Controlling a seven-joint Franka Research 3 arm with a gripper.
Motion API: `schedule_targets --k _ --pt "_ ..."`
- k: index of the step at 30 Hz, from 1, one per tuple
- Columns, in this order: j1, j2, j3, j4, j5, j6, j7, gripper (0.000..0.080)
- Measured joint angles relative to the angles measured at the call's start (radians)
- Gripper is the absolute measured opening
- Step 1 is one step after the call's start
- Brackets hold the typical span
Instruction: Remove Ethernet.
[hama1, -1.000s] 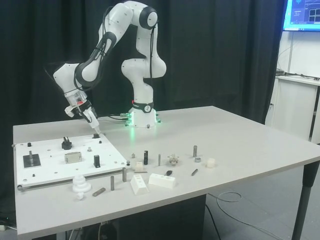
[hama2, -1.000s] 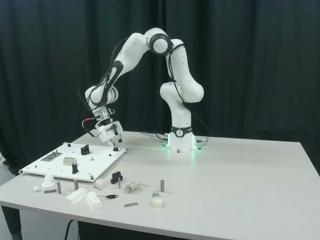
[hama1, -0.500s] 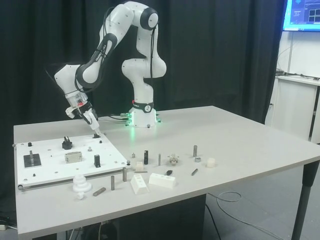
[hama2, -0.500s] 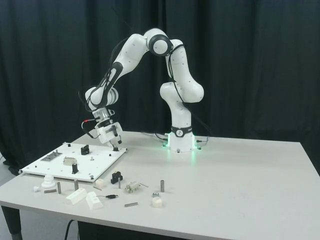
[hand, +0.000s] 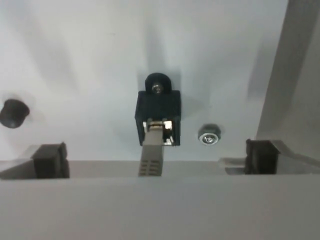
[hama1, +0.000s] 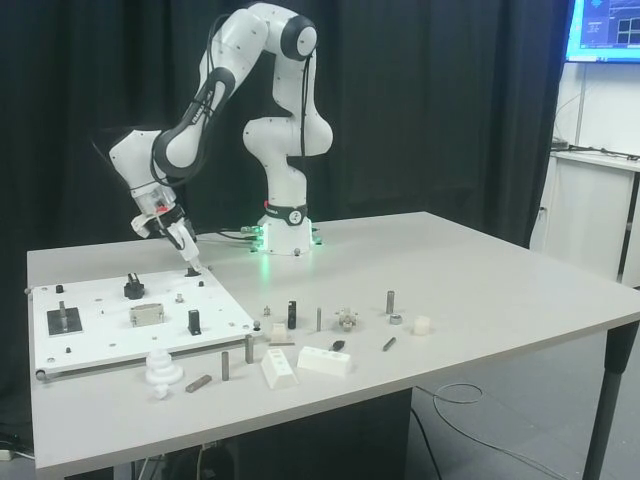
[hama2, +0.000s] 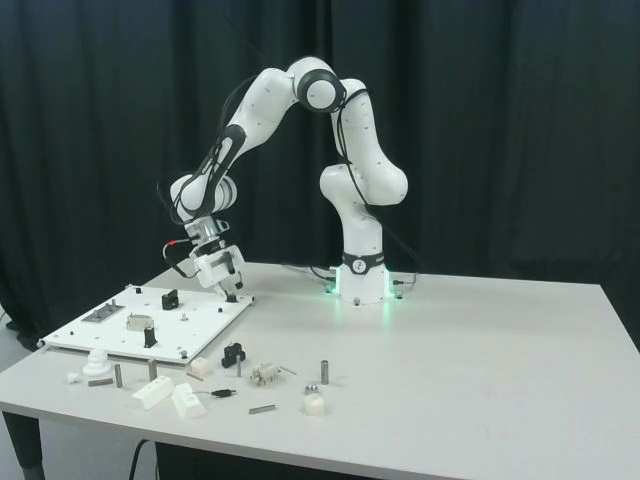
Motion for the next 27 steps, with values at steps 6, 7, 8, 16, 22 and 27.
schedule_targets --k 6,7,8,16,22,27 --pt "0.0 0.004 0.001 -0.001 0.008 0.006 0.001 0.0661" --pt "0.0 0.005 0.001 -0.002 0.012 0.008 0.002 0.0661" --pt "0.0 0.006 0.001 -0.002 0.015 0.009 0.003 0.0661" --pt "0.0 0.02 0.001 -0.004 0.043 0.015 0.007 0.0316" --pt "0.0 0.02 -0.003 -0.005 0.046 0.011 0.007 0.0316" --pt "0.0 0.019 -0.004 -0.005 0.046 0.011 0.007 0.0088"
